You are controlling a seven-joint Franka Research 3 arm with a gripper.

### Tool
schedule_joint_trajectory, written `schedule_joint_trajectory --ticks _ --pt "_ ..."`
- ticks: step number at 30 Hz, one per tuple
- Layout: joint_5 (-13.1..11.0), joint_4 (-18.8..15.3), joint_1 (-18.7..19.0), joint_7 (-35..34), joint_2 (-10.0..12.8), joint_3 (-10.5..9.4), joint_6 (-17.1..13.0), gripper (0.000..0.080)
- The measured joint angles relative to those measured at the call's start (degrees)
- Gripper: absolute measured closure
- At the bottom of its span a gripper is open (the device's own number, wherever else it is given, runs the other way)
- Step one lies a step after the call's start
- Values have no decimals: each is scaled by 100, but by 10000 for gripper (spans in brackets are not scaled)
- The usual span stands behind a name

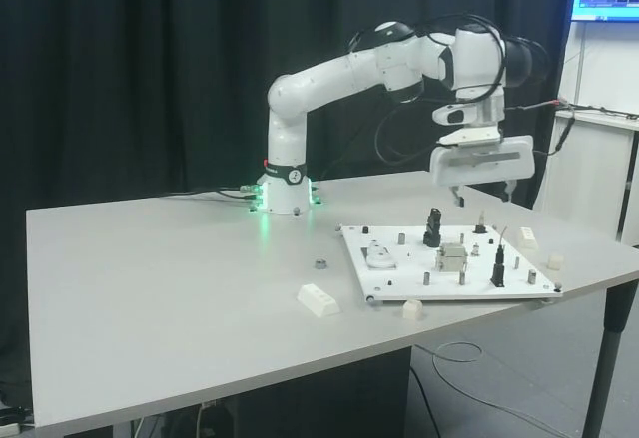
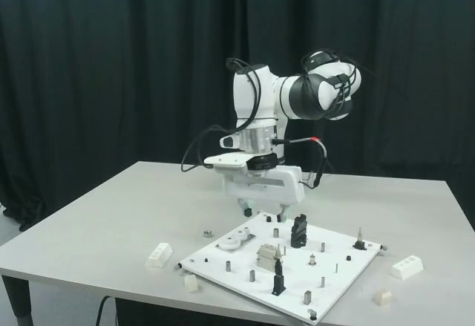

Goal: Remove USB.

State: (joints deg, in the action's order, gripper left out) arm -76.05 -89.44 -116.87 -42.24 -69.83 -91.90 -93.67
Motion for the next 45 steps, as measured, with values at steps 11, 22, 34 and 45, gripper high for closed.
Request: schedule_joint_trajectory --ticks 11,22,34,45 --pt "-57 501 -431 -151 -11 -394 -1 3" --pt "-277 513 -431 -200 -87 -589 -71 3" --pt "-282 569 -431 -246 -172 -786 -377 3" --pt "-282 585 -431 -248 -240 -825 -438 3"
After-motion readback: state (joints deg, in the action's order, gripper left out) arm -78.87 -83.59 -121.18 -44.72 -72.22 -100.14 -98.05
